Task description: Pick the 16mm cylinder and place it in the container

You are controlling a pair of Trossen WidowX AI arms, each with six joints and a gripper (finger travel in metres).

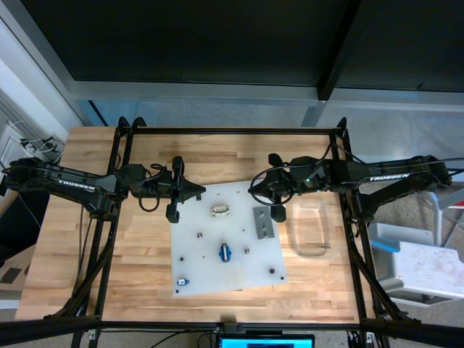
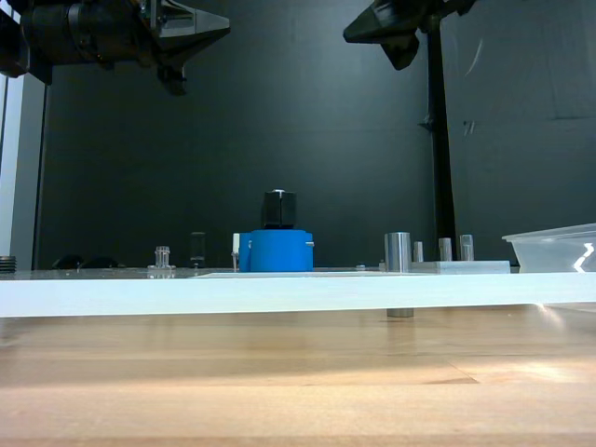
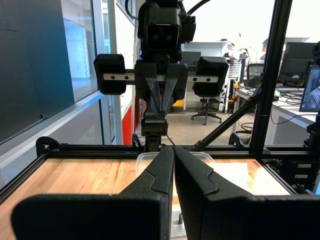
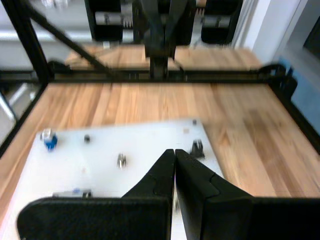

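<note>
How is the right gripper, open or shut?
Right gripper shut: fingers touch, high above white flat board's far edge. Left gripper shut too, facing it.

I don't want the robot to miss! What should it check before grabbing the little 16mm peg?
1. 16mm cylinder upright on the white board: ok.
2. Right gripper open: not ok, it is shut, high over the board's far right.
3. Right gripper above the cylinder: not ok.
4. Left gripper out of the way: ok, shut, high by the board's far left corner.
5. Container upright, right of the board: ok.
</note>
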